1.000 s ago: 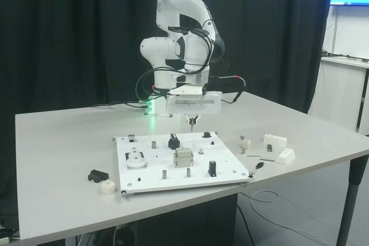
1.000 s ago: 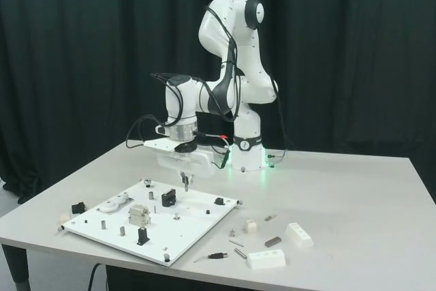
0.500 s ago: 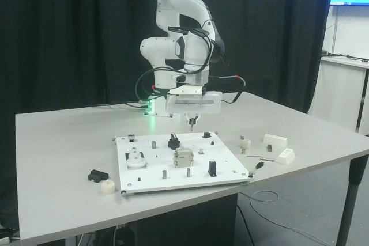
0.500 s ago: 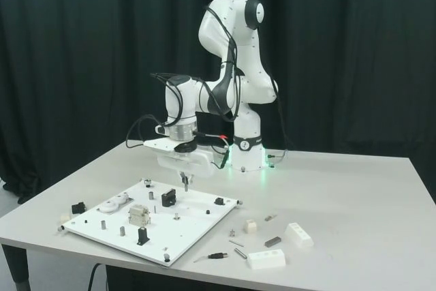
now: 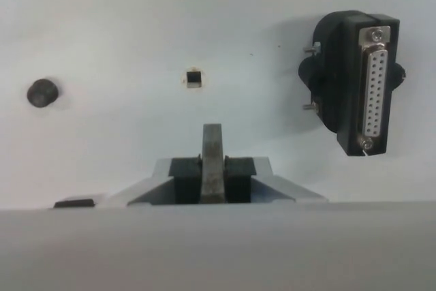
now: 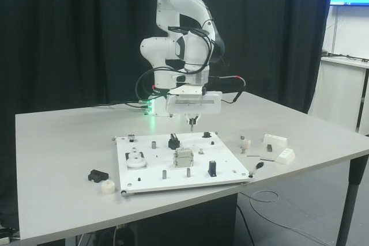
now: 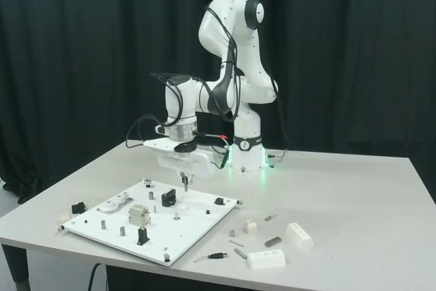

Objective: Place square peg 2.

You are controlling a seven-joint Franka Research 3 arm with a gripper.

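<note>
From where I stand, the white arm [image 7: 225,86] leans out over the white assembly board [image 6: 180,162] on the grey table [image 6: 63,142], its gripper [image 6: 192,121] hanging above the board's far half without touching it. The fingers are closed narrowly on the square peg [image 5: 212,161], a slim grey bar held upright between the black pads [image 5: 182,178] (in the room views it shows only as a short stub below the hand [image 7: 184,183]).

Looking down past the wrist, a small square hole [image 5: 194,78] in the board lies just beyond the peg's tip, not directly under it. A black D-sub connector [image 5: 355,81] stands bolted to the board off to one side of that hole, and a round black knob [image 5: 42,92] sits on the opposite side.

Elsewhere on the board are a black block [image 6: 212,167] near the front edge and a white round gear piece [image 6: 136,160]. Loose white blocks [image 6: 279,148] lie on the table beside the board, well apart from the gripper.
</note>
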